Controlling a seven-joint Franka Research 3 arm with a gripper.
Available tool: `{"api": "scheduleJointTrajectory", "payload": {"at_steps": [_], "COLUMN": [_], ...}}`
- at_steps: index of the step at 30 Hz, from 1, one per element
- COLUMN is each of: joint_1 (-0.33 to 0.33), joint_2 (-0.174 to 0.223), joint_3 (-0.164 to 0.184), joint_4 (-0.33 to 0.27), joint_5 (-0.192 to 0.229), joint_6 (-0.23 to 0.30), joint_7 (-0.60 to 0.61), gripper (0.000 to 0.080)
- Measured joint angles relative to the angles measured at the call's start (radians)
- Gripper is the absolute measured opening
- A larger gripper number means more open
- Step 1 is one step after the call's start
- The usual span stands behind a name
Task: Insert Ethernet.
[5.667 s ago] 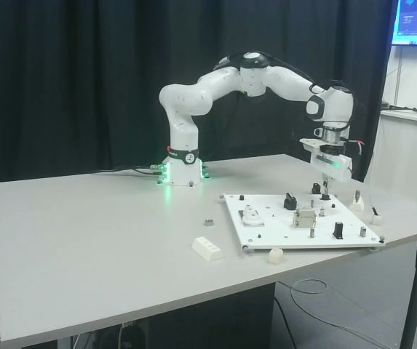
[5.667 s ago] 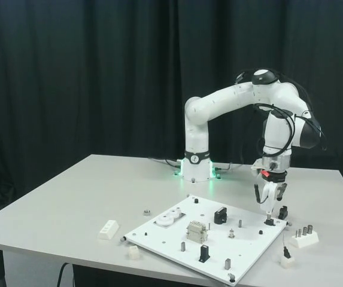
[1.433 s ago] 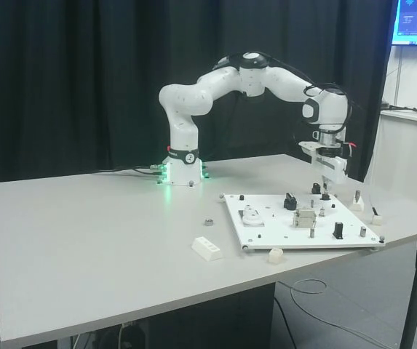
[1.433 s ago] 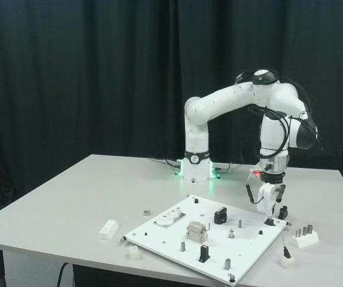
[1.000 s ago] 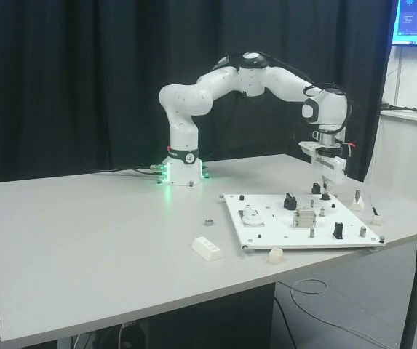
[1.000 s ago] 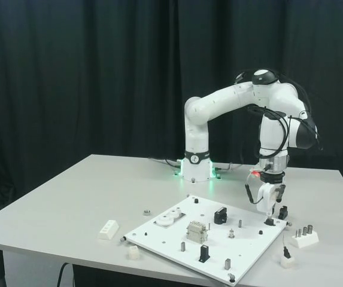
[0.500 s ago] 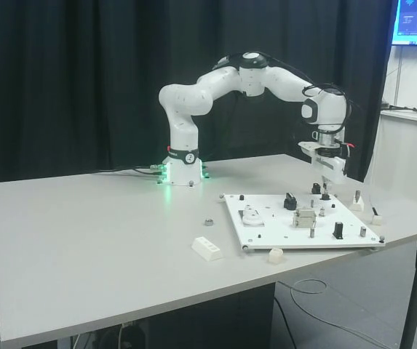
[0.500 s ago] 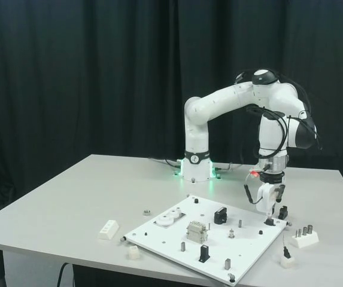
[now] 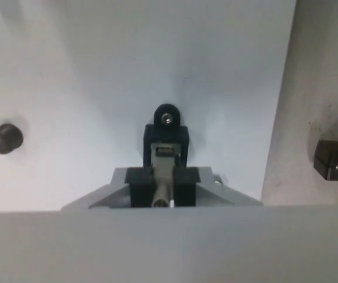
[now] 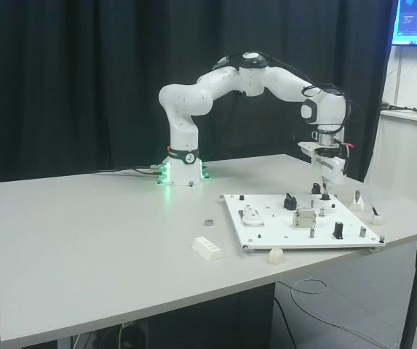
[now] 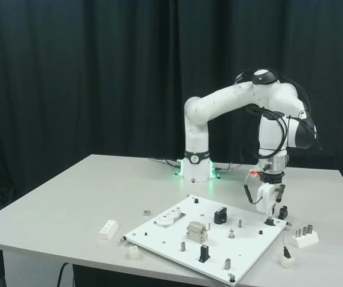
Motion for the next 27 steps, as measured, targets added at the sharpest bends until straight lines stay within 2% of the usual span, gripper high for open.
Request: {"api": "scheduleJointTrajectory", "payload": {"at_steps": [16,17,18,26,27], "joint_1": [0.000,0.000,0.000,0.001,0.001], "joint_2": [0.000,0.000,0.000,0.002,0.003], "joint_3": [-0.001,-0.004,-0.008,-0.071,-0.079], "joint_4": [-0.002,-0.003,-0.003,-0.003,-0.003], "joint_5": [-0.001,-0.003,-0.005,-0.032,-0.036], "joint_6": [0.015,0.021,0.024,0.009,0.003], "joint_7": [-0.029,-0.033,-0.036,-0.063,-0.063], "gripper": [0.0066,0.0066,0.0164,0.0164,0.0710]}}
